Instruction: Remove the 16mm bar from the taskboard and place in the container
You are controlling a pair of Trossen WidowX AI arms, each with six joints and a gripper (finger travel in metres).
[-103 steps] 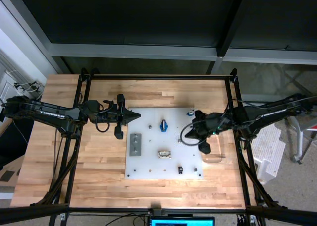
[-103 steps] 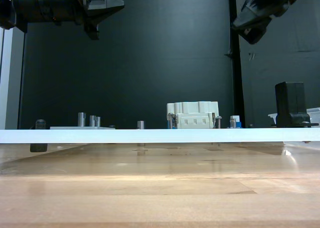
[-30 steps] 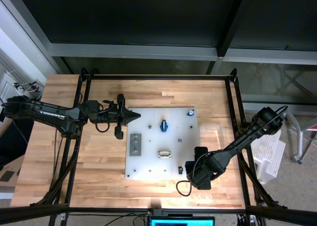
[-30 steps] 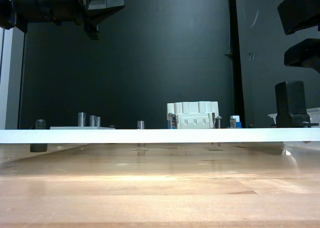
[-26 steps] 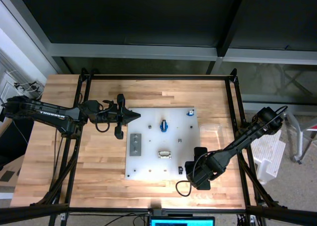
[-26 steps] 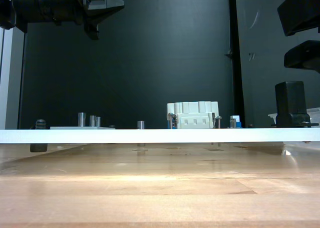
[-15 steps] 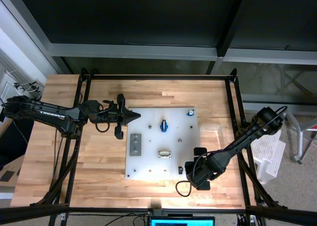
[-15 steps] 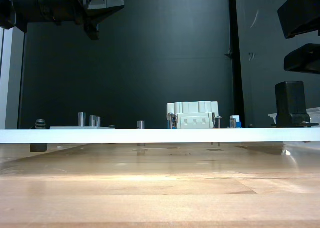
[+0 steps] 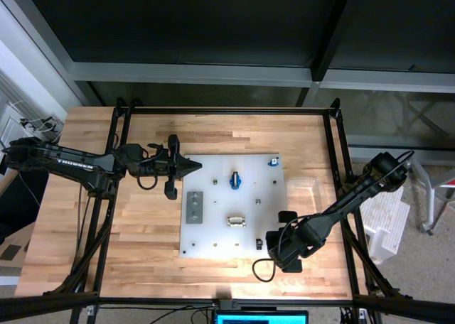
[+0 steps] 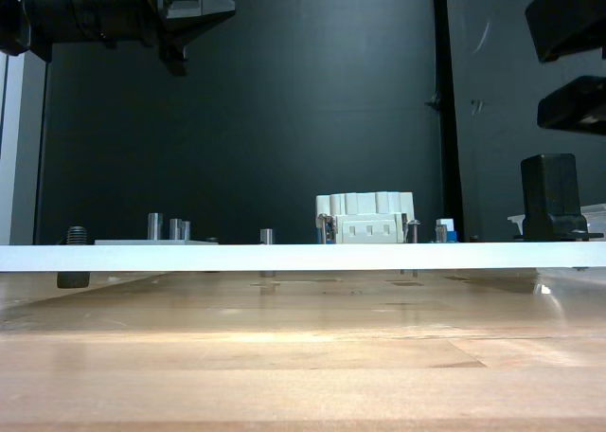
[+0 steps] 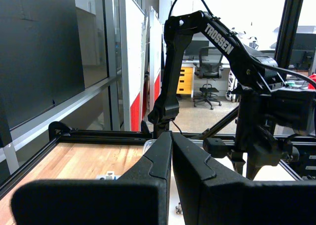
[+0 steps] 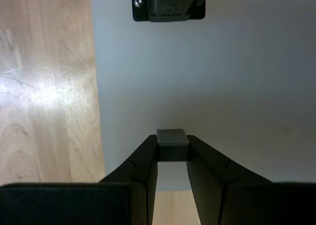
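The taskboard [image 9: 213,228] is a white square plate in the middle of the table. My right gripper [image 12: 172,147] hangs over the board's near right corner [image 9: 280,249]. Its fingers press on both sides of the 16mm bar [image 12: 172,137], a small dark grey stub over the white plate. In the high view the gripper body hides the bar. The container [image 9: 303,186] is a clear tray just right of the board, partly under the right arm. My left gripper [image 9: 197,166] is shut and empty, hovering high at the board's far left corner [image 11: 171,138].
On the board are a grey block [image 9: 194,207], a blue knob [image 9: 235,180], a silver connector [image 9: 237,222] and a small black square part [image 12: 168,3] just ahead of the right gripper. Black frame posts line both table sides. A laptop [image 9: 261,317] sits at the near edge.
Since 3.4 s ago my right gripper has swung from over the container to the board's near right corner. Over the last second it has barely shifted. The left arm has not moved.
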